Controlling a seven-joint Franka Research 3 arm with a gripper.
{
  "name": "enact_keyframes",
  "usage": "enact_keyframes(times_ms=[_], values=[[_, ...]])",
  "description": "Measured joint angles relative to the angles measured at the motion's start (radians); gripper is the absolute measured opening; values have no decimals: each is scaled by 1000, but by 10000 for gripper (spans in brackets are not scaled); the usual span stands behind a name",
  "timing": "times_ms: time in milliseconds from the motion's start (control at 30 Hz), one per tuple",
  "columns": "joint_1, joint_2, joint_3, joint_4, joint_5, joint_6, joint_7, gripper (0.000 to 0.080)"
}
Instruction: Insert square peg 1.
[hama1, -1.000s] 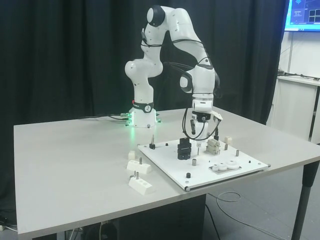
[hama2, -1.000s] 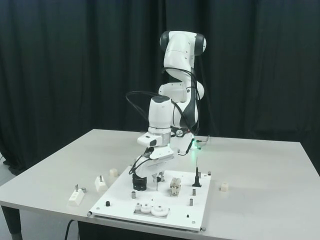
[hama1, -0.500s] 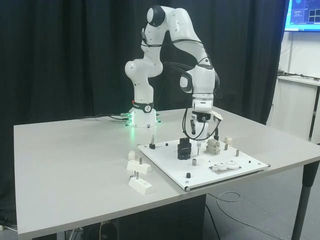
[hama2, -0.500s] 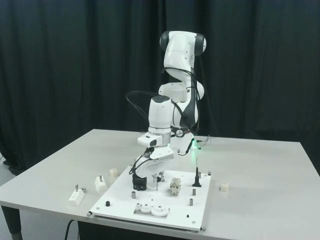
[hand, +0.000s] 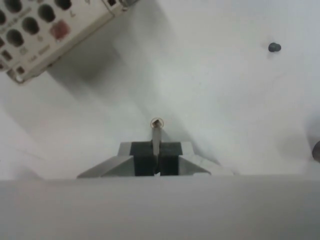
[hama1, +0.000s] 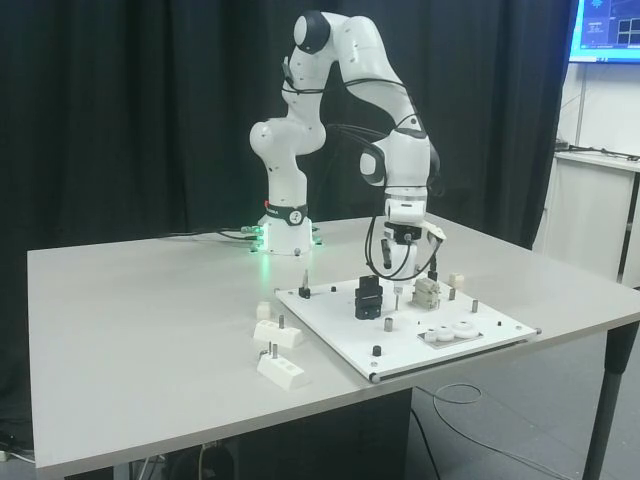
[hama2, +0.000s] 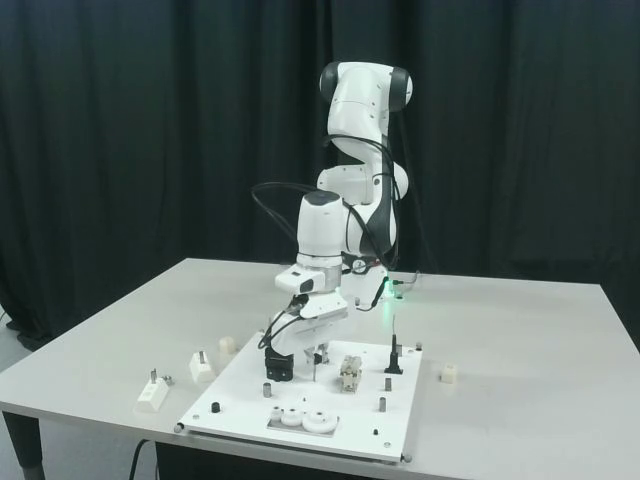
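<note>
— Where does the gripper (hand: 156, 170) stand?
— Clenched on the thin grey square peg (hand: 156, 139), held upright, its lower tip meeting a small hole in the white board (hand: 225, 100); the white arm (hama1: 385, 120) hangs over the board's middle

— Any writing to read?
— On the pale connector block (hand: 45, 35) beside the peg, small marks too blurred to make out

— Anything held in holders?
— Rows of dark round sockets fill that block; a black box (hama1: 368, 299) sits just beside the gripper

grey table (hama1: 140, 300) | white board (hama1: 330, 325) | two white blocks (hama1: 280, 372) beside it | arm base (hama1: 285, 235)
</note>
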Motion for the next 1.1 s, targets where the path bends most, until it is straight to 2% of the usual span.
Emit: enact_keyframes(times_ms=[1100], values=[[0, 4, 3, 0, 0, 13, -4, 21]])
